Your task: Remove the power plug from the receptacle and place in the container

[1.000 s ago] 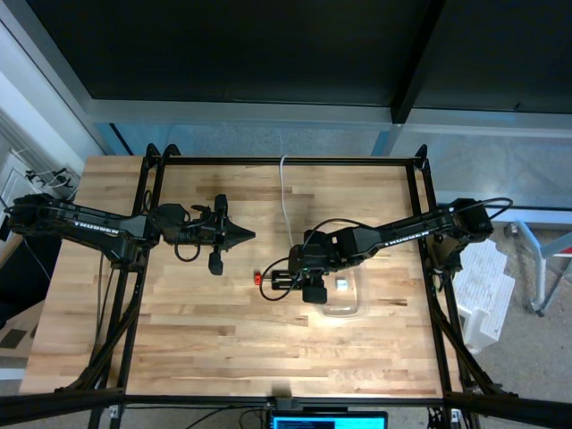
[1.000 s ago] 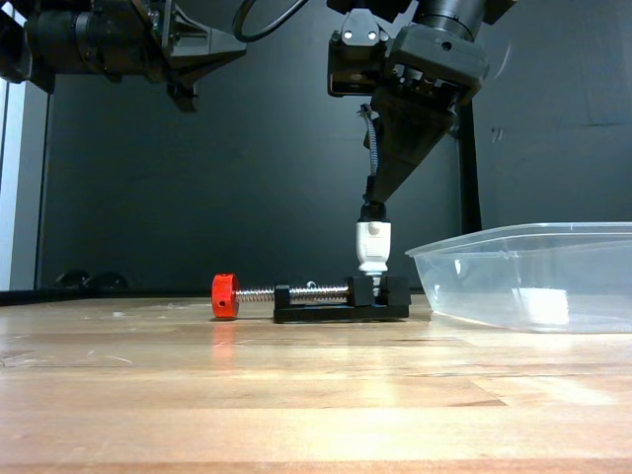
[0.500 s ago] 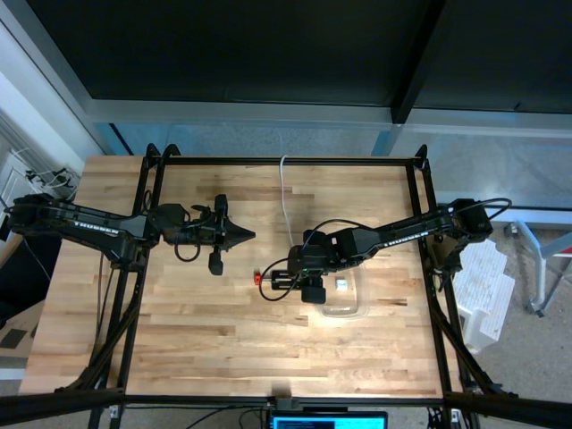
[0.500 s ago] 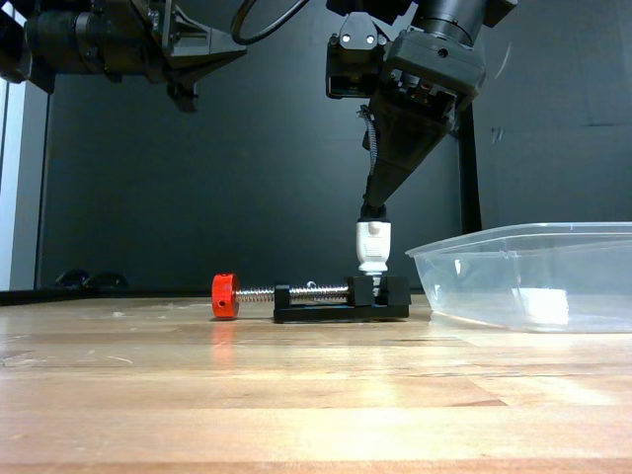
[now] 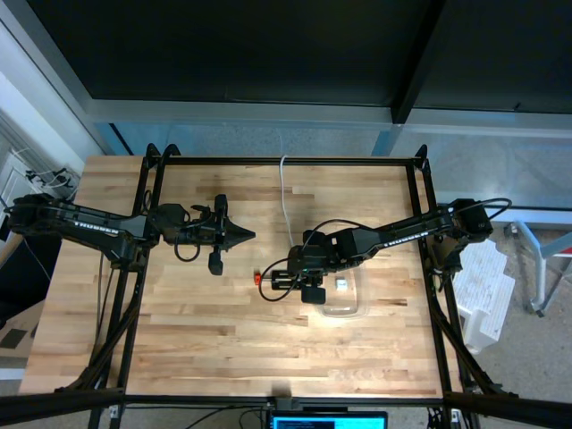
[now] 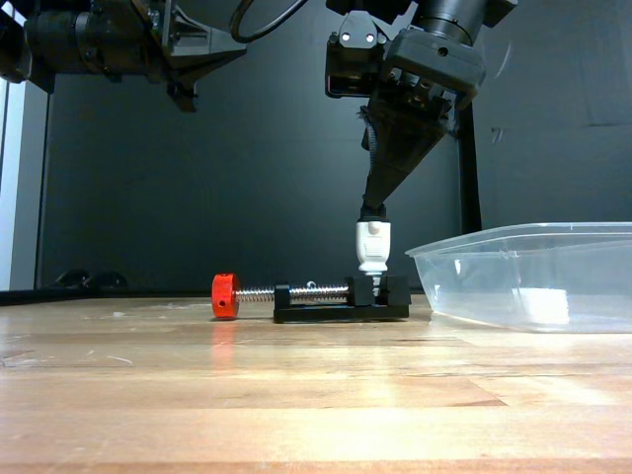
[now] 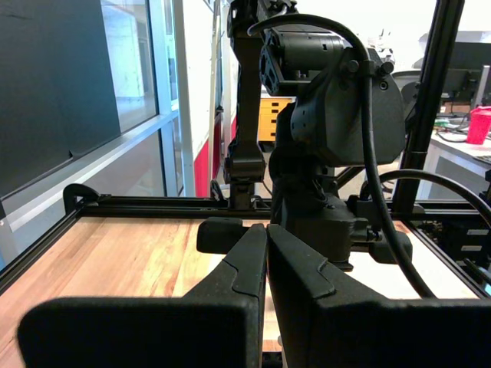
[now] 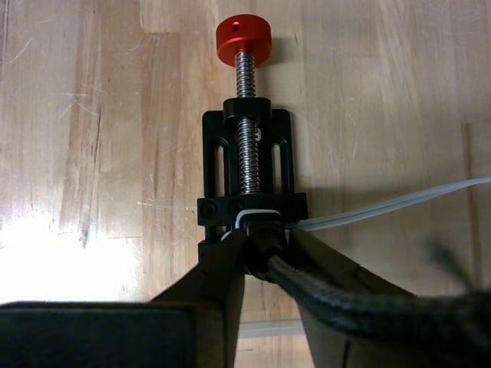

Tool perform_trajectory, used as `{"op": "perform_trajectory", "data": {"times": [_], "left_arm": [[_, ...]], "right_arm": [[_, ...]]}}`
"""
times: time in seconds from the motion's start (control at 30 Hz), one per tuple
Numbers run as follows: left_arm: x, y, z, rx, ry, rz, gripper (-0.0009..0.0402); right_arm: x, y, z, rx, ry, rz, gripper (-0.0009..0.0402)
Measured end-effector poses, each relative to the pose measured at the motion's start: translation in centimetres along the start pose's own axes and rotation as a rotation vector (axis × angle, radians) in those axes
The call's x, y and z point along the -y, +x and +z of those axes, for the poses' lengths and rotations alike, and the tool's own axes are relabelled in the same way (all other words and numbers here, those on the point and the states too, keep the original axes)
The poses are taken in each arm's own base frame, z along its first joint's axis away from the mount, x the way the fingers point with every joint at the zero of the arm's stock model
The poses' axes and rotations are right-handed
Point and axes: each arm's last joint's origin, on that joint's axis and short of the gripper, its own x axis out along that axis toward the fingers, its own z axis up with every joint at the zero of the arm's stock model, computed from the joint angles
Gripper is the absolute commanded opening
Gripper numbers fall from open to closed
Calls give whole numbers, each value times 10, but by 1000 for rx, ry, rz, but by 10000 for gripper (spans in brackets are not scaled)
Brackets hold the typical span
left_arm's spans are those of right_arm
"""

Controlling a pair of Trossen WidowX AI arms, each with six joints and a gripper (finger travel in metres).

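Right gripper [image 6: 373, 204] pinched on tiny black power plug [image 8: 259, 253], seated upright in white socket receptacle [image 6: 372, 247]. Pull axis judged vertical; clear plastic tub container [image 6: 523, 278] just beside. Left gripper [image 5: 243, 235] closed, empty, parked well apart.

Likely a robotics lab: wooden workbench [image 5: 179, 313], black metal frame [image 5: 286, 162], glass partitions [image 7: 126, 84] behind.

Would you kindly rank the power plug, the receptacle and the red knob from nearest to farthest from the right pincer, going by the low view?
1. power plug: clamped in the right pincer.
2. receptacle: directly beneath.
3. red knob: at the far left end of the vise.
The left pincer, shut, hangs parked over the left of the table.
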Motion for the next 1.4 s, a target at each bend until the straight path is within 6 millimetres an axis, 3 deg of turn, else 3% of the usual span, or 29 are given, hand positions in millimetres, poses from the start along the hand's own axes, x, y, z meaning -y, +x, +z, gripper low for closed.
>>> {"op": "perform_trajectory", "data": {"times": [0.17, 0.83, 1.17, 1.3, 1.4], "left_arm": [[0, 0, 0, 0, 0, 0, 0], [0, 0, 0, -1, 0, 0, 0], [0, 0, 0, 0, 0, 0, 0], [0, 0, 0, -1, 0, 0, 0], [0, 0, 0, 0, 0, 0, 0]], "right_arm": [[0, 0, 0, 1, 0, -5, -3], [1, -4, 0, 7, 1, -8, 0], [2, -15, -1, 21, 2, -7, 0], [4, -27, 4, 80, 8, -11, 0], [4, -25, 1, 52, 4, -13, 0]]}}
